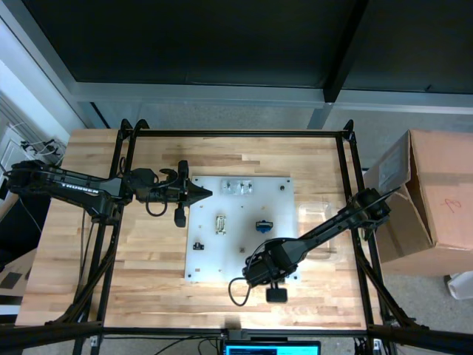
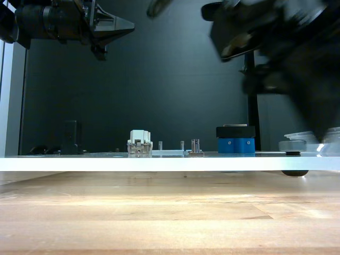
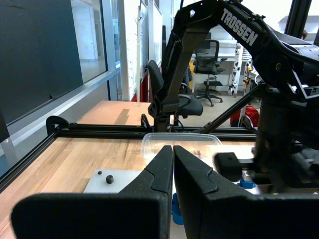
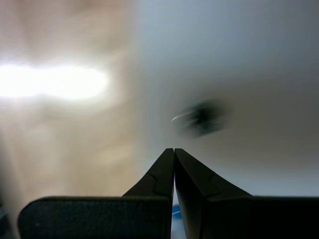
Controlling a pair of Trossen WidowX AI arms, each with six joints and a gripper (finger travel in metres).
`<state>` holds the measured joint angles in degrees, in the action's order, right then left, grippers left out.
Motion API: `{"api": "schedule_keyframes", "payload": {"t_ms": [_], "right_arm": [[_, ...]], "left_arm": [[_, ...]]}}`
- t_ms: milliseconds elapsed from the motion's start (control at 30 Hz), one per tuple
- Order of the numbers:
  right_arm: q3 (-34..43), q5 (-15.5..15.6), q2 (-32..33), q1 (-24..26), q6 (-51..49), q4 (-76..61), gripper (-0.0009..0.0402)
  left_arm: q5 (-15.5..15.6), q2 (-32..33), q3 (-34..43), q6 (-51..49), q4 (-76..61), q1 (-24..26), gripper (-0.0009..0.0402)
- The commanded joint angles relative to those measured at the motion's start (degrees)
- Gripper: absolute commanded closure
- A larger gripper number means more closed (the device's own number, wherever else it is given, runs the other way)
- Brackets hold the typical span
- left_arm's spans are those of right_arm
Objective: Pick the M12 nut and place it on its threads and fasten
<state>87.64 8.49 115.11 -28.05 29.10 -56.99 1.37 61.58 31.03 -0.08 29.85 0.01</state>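
My right gripper hangs above the near right part of the white board; its fingers are shut and nothing shows between them. Below it the right wrist view shows a blurred dark spot with a silvery streak on the board. In the low view a flat grey piece sits low at the board's right, in front of the clear tray. I cannot tell whether it is the nut on its stud, because the right arm hides that spot from above. My left gripper hovers shut over the board's far left.
A blue block and a white connector stand mid-board. The clear tray lies just right of the board. A cardboard box stands beyond the table's right edge. Black frame rails ring the table.
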Motion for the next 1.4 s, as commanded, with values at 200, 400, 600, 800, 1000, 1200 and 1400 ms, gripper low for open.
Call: {"api": "schedule_keyframes", "payload": {"t_ms": [200,400,600,800,1000,1200,1400], "right_arm": [[0.8,-7.6,0.0,0.0,0.5,-2.8,0.0393],[0.8,-18.2,0.0,0.0,2.6,-2.4,0.0393],[0.5,-9.3,0.0,0.0,0.8,-1.3,0.0393],[0.2,6.5,0.0,0.0,-3.1,-1.1,0.0393],[0.7,-9.8,-0.3,0.1,-1.2,-3.3,0.0393],[0.3,-17.2,-0.3,0.1,-0.6,-1.2,0.0393],[-1.2,-0.4,-0.3,0.1,-1.5,1.1,0.0393]], "left_arm": [[0.0,0.0,0.0,0.0,0.0,0.0,0.0393],[0.0,0.0,0.0,0.0,0.0,0.0,0.0393],[0.0,0.0,0.0,0.0,0.0,0.0,0.0393],[0.0,0.0,0.0,0.0,0.0,0.0,0.0393],[0.0,0.0,0.0,0.0,0.0,0.0,0.0393],[0.0,0.0,0.0,0.0,0.0,0.0,0.0393],[0.0,0.0,0.0,0.0,0.0,0.0,0.0393]]}}
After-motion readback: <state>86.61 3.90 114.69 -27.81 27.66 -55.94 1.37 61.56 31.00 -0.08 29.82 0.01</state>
